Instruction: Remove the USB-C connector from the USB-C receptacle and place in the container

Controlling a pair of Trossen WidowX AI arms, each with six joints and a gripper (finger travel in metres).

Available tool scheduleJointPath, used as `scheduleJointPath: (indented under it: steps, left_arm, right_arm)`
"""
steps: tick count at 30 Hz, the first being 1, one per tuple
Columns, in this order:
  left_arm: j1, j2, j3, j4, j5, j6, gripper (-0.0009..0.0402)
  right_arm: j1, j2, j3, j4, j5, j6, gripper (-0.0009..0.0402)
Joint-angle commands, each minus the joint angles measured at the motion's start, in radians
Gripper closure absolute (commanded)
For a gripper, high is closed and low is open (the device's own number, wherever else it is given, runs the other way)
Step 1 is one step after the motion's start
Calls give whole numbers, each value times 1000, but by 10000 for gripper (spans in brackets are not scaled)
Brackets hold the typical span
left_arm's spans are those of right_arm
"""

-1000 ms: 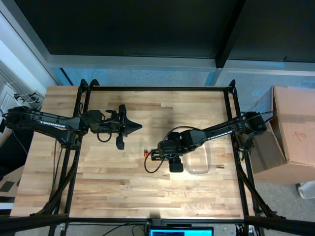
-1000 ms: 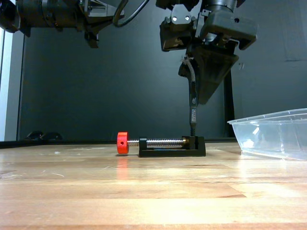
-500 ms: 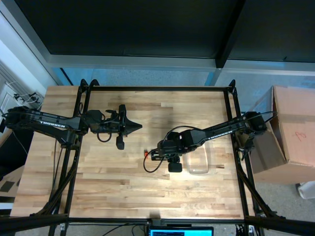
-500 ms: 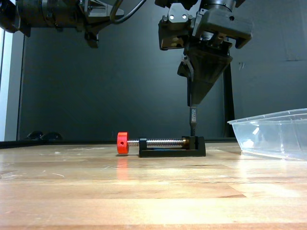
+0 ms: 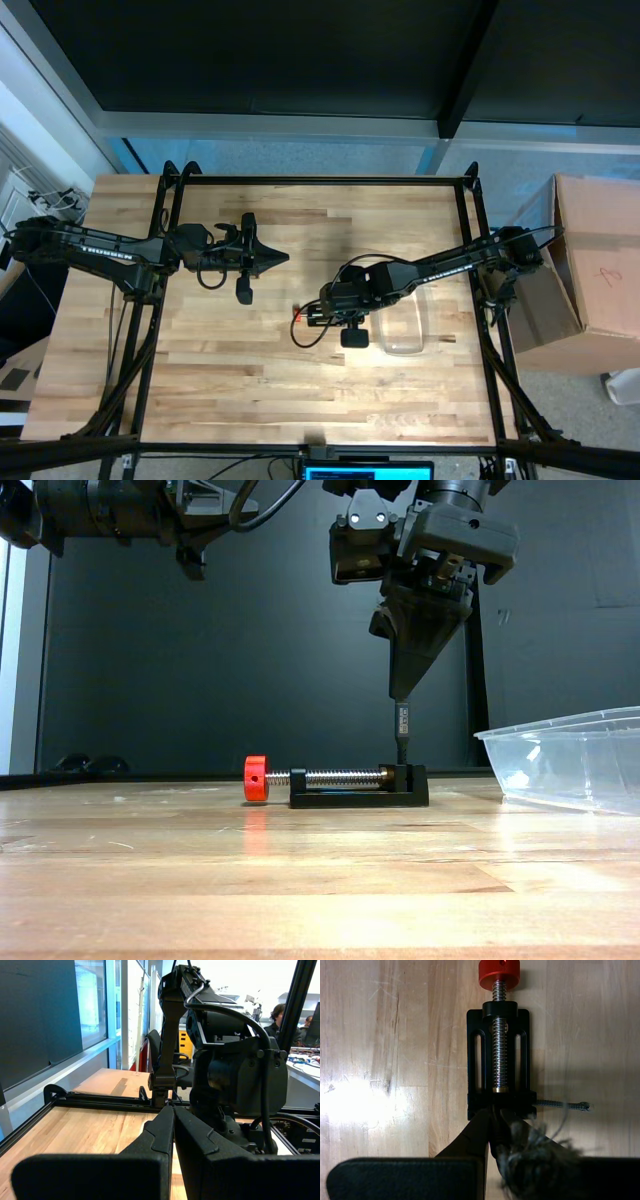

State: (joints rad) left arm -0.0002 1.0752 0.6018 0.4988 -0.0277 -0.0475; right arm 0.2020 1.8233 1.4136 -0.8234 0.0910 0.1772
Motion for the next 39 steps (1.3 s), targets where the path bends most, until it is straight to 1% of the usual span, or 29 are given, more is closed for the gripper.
scheduleJointPath:
  steps: [1,9,19,25,31,35,39]
  left_arm:
    - [0,0,0,0,0,0,393]
    - [0,0,0,0,0,0,393]
    - [0,0,0,0,0,0,393]
    - [0,0,0,0,0,0,393]
    - [0,0,0,0,0,0,393]
    - [0,0,0,1,0,0,393]
    - [0,0,0,-1,0,0,393]
  right_arm:
    - [1,0,0,0,-2,2,390]
    - [1,-6,0,-2,-3,6,393]
    - [0,-69,3,-11,-3,6,393]
    - [1,-79,71,-94,-3,1,393]
    - [1,-91,114,-109,-6,0,393]
    - [2,-131,93,-123,-14,7,393]
    - [8,-214,48,-155,-11,28,393]
